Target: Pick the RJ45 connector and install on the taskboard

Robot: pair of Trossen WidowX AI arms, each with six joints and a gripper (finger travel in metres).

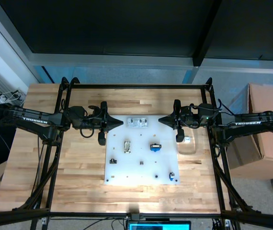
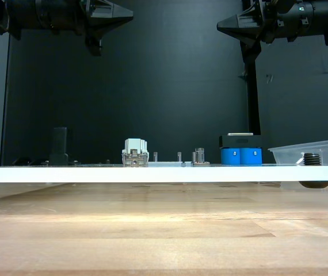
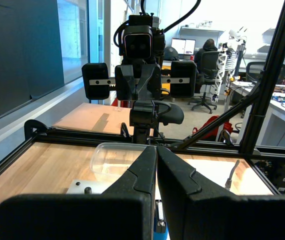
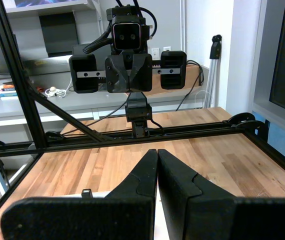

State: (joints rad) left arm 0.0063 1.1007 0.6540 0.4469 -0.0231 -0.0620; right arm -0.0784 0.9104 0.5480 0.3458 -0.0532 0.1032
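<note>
**Both claws closed and empty, high over the board's far edge**

The wooden table [image 1: 40,172] carries a black frame [image 1: 136,86] around its edges. A cardboard box [image 1: 266,129] stands beyond the table's right edge. The white task board [image 1: 127,175] lies at the table's middle.

The left arm [image 1: 31,120] reaches in from the left edge and the right arm [image 1: 251,122] from the right edge, both high above the table. The left gripper [image 1: 121,122] points inward over the board's far-left corner. Its fingers are pressed together tip to tip, with nothing between them. The right gripper [image 1: 160,120] faces it over the far-right corner, closed likewise on nothing. The two tips are apart.

A clear tray [image 1: 188,146] sits just beside the board's right edge. On the board are a silver fitting [image 1: 137,123] at the far edge, a grey connector block [image 1: 127,146] and a blue part [image 1: 154,147] near the middle.

A small pale part [image 1: 187,140] lies in the tray. I cannot tell whether it is the RJ45 connector, and neither claw holds it.
</note>
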